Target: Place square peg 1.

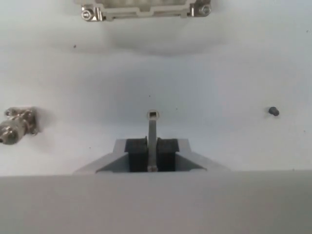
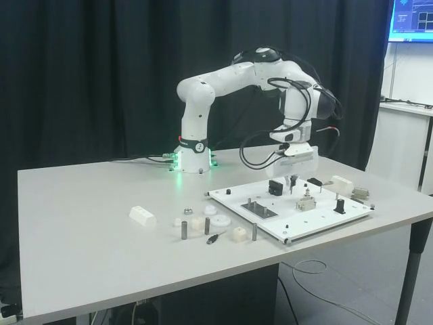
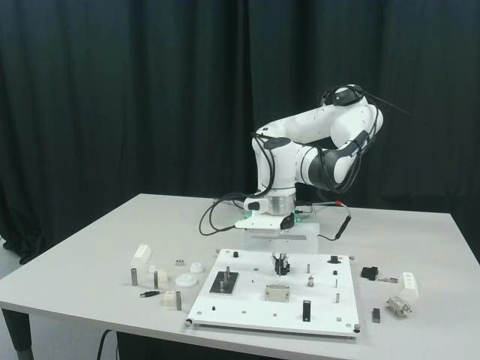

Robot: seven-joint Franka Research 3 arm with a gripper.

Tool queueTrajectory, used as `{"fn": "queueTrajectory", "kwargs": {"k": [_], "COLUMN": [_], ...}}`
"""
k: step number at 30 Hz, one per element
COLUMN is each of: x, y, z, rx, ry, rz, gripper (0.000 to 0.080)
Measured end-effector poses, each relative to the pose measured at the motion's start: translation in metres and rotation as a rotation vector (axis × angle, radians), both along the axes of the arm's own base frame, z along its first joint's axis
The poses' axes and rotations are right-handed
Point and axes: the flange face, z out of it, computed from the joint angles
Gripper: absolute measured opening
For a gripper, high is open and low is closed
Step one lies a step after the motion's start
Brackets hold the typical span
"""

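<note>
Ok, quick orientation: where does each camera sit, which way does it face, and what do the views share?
Wrist view: on the arm's wrist, looking down past the hand, which is shut on the square peg, at the white board.
First room view: off a table corner, facing the arm side-on; whole arm shows.
Second room view: across the table, facing the arm's base; whole arm shows.
Shared: both room views show the board, the hand and loose parts.
</note>
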Motion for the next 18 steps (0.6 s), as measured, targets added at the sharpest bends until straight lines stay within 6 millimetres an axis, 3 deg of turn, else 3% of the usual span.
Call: {"fn": "queueTrajectory", "kwargs": {"k": [18], "x": [0.0012], "y": [-0.0015], "z": [0.0072], "rx": [-0.008], "ry": [-0.008], "rz": [0.010], "gripper": [0.0035]}}
